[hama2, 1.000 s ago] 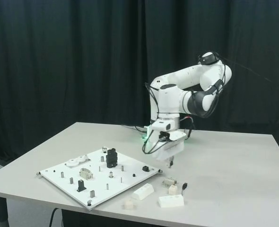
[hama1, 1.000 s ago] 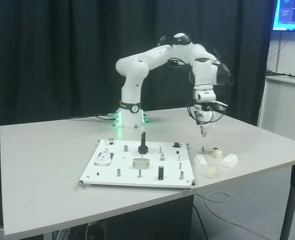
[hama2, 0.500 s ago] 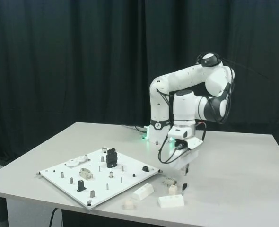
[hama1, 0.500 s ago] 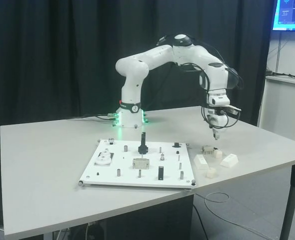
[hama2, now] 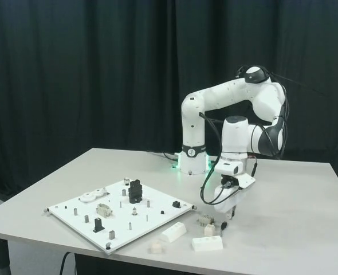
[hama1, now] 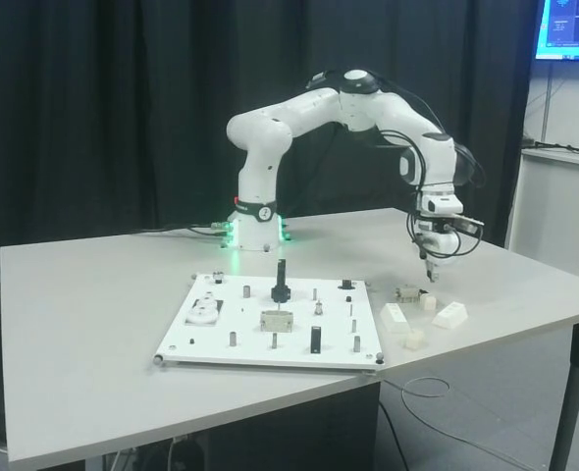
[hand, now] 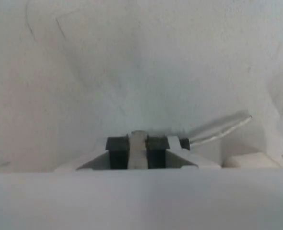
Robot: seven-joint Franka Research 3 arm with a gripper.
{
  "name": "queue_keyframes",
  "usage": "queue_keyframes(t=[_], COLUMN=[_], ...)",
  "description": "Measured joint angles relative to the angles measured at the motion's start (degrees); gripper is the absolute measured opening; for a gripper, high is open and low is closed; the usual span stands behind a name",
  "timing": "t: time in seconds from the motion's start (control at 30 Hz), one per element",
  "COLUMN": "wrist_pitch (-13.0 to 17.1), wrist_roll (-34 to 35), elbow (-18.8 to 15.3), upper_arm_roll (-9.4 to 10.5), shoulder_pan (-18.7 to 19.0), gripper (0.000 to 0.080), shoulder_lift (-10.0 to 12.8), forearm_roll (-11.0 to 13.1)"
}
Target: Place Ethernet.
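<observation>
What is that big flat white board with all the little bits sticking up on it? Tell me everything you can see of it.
The white board is a thin, flat, square plate lying on the grey table in front of the arm's base. Small feet at its corners rest on the table. Short grey pegs, a few black fittings and some white parts stand on its top. The gripper hangs off to one side, not touching it.

Arm (hama1: 299,113) white, black at the joints; green glow at its base (hama1: 255,235). Table (hama2: 295,195) grey. Board (hama1: 280,319) white, studded with grey pegs and a few black parts, one upright black piece (hama1: 280,285) near its centre. White blocks (hama2: 206,243) just beside the board. Backdrop curtain (hama2: 89,69) black. Wrist view: grey surface, black pads (hand: 117,148).
</observation>
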Motion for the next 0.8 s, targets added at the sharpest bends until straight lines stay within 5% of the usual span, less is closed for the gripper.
queue_keyframes(t=[0.2,0.23,0.43,0.47,0.57,0.6,0.8], wrist_pitch=[0.2,0.2,0.2,0.2,0.2,0.2,0.2], wrist_roll=[2.3,2.8,4.1,4.2,4.8,5.0,5.5], elbow=[0.4,0.5,1.1,1.1,1.4,1.5,1.9], upper_arm_roll=[0.38,0.38,0.27,0.22,0.10,0.06,-0.23], shoulder_pan=[0.1,0.1,0.1,0.1,0.1,0.1,0.1], gripper=[0.0077,0.0277,0.0277,0.0613,0.0613,0.0765,0.0791], shoulder_lift=[0.0,0.0,0.0,0.0,-0.1,-0.1,-0.1], forearm_roll=[-0.7,-0.8,-1.3,-1.5,-2.2,-2.3,-3.1])
